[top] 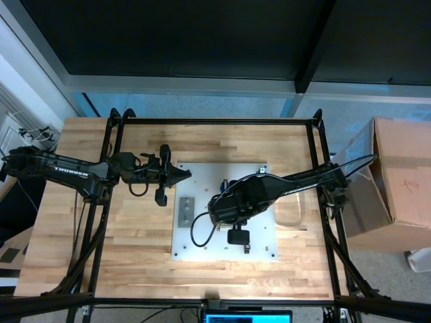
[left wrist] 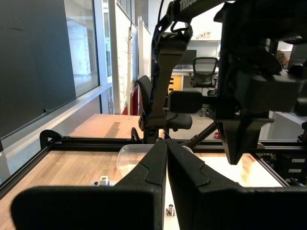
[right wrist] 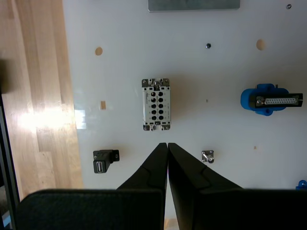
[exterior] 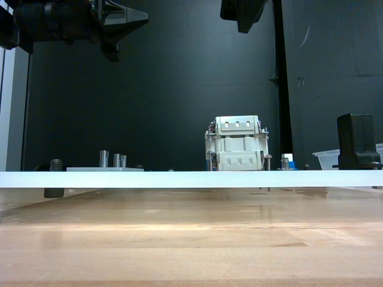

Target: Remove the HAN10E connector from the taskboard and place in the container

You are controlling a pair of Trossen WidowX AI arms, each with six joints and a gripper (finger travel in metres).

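han10e seated on board, both grippers closed and clear of it

the han10e connector [right wrist: 156, 104] sits upright in its seat on the white taskboard [right wrist: 216, 62], pin face up, with nothing touching it. from the low view it looks fully in. the right gripper [right wrist: 167, 145] hangs above the board with its fingers pressed together, tips just short of the connector's near end. i judge this a lining-up pose: the wrist looks straight down, so the part lies dead ahead of the jaws. it will have to open before it can span the housing.

the left gripper [left wrist: 166, 142] is held level and high over the board's left edge, fingers likewise pressed together and holding nothing. it is probably parked there to keep out of the right arm's way.

the clear container [top: 291, 226] sits on the bench [top: 81, 235] just beside the board's right edge, on the right arm's side, so the carry looks short. a blue connector [right wrist: 268, 100] and a small black port [right wrist: 105, 160] stand apart from the target, leaving room round it.
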